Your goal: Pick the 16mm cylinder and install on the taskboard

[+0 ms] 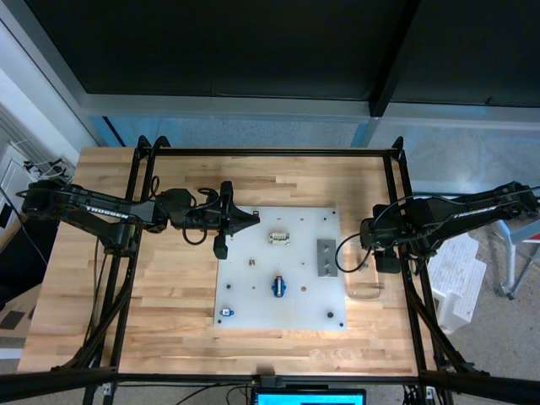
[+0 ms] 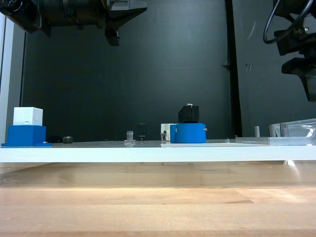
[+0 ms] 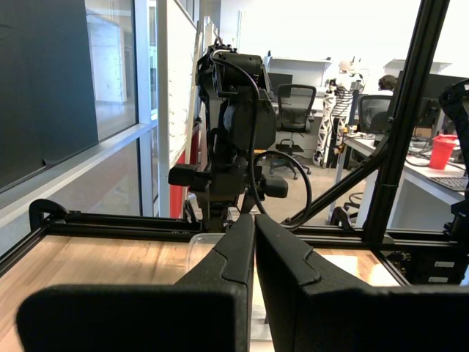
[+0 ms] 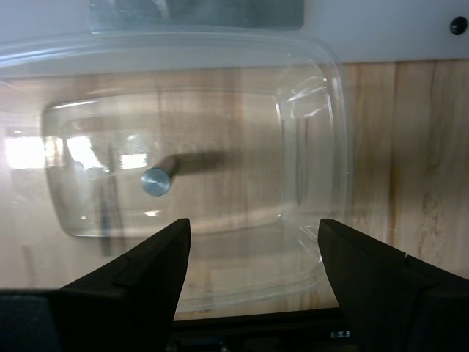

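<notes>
The 16mm cylinder [image 4: 155,181], a small grey round peg, stands on end inside the clear plastic tray [image 4: 308,147]. My right gripper [image 4: 253,246] hangs above that tray, open, with the peg between and ahead of its fingers and nothing held. In the high view the right gripper [image 1: 386,260] is just off the right edge of the white taskboard [image 1: 253,287]. My left gripper [image 1: 250,218] hovers over the taskboard's far left corner, and its fingers [image 3: 242,253] are shut together on nothing.
The taskboard carries a grey metal block [image 1: 326,256], a beige connector [image 1: 277,238], a blue fitting [image 1: 278,286] and a small blue connector [image 1: 225,313]. A black frame [image 1: 270,153] rings the wooden table. The tray [image 1: 364,278] lies on the wood beside the board.
</notes>
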`<control>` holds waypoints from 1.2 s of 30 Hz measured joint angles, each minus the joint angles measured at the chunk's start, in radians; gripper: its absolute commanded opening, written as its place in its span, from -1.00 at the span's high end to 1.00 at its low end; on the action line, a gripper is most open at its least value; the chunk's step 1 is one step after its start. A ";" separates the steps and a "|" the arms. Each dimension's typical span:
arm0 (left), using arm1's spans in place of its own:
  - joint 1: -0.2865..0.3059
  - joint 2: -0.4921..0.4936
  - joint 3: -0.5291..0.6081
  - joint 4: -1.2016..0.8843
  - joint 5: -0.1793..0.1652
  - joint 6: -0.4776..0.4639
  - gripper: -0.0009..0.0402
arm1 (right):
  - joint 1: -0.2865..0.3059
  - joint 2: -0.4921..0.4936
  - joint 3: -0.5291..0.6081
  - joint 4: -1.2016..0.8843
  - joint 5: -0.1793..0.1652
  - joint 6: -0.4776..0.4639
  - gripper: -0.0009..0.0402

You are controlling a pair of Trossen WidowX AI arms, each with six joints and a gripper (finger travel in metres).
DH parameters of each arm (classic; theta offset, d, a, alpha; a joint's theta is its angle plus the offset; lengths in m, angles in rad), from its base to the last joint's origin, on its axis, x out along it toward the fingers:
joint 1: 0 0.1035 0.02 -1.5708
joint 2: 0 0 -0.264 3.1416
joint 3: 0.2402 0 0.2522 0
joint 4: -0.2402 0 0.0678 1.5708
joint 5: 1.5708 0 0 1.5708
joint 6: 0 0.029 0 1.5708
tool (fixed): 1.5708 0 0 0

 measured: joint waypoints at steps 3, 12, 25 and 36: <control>0.000 0.000 0.000 0.000 0.000 0.000 0.96 | 0.000 0.000 -0.016 0.014 0.000 0.002 -0.23; 0.000 0.000 0.000 0.000 0.000 0.000 0.96 | 0.002 0.006 -0.057 0.052 0.000 0.026 -0.23; 0.000 0.000 0.000 0.000 0.000 0.000 0.96 | 0.003 0.063 -0.074 0.100 0.000 0.027 -0.23; 0.000 0.000 0.000 0.000 0.000 0.000 0.96 | 0.003 0.072 -0.111 0.161 0.007 0.030 -0.23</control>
